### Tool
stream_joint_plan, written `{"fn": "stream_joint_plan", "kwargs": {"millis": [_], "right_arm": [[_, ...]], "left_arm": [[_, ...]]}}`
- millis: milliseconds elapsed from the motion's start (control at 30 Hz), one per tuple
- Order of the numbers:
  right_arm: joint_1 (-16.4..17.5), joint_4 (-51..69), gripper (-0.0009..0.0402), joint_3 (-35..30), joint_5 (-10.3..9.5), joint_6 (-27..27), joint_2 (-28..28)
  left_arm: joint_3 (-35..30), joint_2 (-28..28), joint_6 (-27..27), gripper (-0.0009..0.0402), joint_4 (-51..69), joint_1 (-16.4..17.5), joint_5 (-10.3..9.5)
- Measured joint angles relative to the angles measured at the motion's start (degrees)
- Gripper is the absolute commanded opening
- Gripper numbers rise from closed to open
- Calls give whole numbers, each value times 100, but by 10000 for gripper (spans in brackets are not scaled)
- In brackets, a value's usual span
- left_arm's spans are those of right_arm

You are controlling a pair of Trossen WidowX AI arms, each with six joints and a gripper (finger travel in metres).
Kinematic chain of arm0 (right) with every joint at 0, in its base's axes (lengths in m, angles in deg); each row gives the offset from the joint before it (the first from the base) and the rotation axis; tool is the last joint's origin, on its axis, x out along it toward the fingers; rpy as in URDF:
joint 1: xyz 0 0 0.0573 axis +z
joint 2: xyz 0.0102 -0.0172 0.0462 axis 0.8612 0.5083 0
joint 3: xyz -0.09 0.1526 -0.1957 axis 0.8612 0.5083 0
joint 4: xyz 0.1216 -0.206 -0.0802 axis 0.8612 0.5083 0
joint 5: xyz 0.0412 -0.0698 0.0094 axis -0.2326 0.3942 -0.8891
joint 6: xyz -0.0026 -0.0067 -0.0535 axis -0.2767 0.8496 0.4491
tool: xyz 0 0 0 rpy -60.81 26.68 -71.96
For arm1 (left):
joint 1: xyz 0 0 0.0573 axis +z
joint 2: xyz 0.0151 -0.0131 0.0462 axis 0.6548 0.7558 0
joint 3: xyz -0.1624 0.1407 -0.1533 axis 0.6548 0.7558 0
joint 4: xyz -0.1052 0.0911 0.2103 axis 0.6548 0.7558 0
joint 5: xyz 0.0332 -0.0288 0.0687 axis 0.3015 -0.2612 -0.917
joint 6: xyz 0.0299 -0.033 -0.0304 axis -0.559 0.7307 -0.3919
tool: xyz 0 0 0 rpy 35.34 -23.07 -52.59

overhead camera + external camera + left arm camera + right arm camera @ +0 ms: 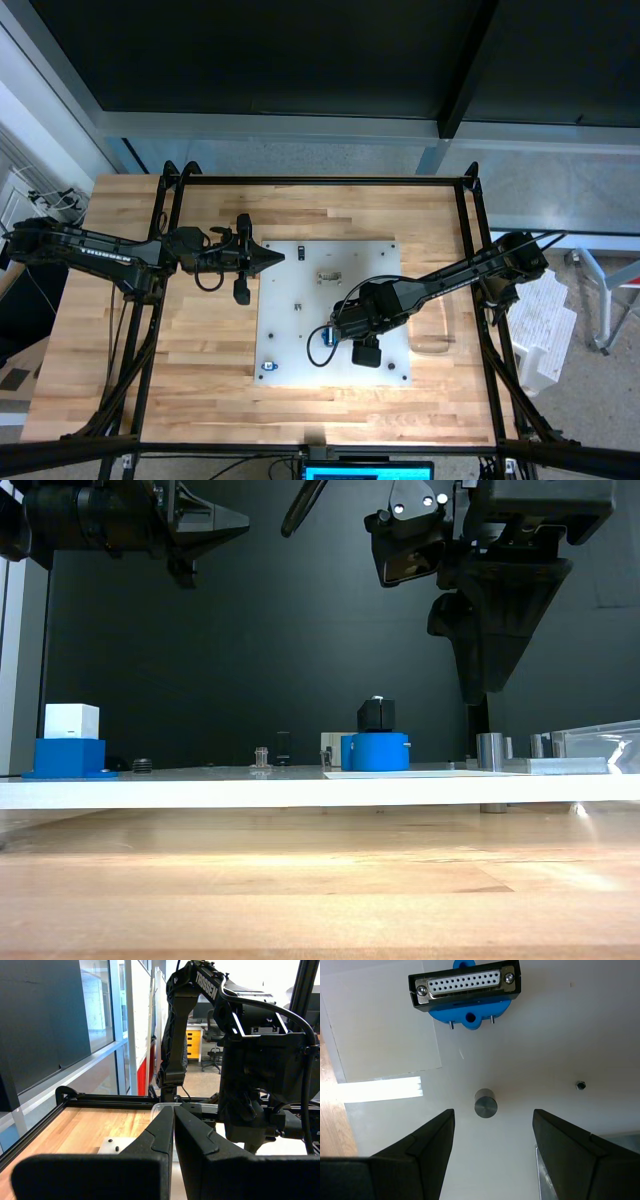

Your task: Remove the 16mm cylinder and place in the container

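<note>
right end effector (492, 1111) wide open, hanging just over the stubby shiny silver metal cylinder (485, 1104) standing on the white board (300, 330) | left end effector (278, 257) pinched closed, hovering upper left | clear plastic tub (435, 325) just right of board

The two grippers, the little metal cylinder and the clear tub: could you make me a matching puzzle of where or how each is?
1 left gripper
2 right gripper
3 16mm cylinder
4 container

a upright on the white board
b shut, high over the board's left edge
c on the wooden table, right of the board
d open, above the cylinder

Pairs: 1-b, 2-d, 3-a, 4-c
</note>
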Motion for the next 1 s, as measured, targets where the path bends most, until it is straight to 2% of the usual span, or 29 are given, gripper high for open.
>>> {"fn": "stream_joint_plan", "kwargs": {"millis": [500,833,1000], "right_arm": [[37,-450,220,297,0,15,374],[37,-544,218,339,0,20,387],[37,-544,188,339,2,20,387]], "left_arm": [[2,-2,0,0,0,0,0],[0,0,0,0,0,0,0],[0,0,0,0,0,0,0]]}}
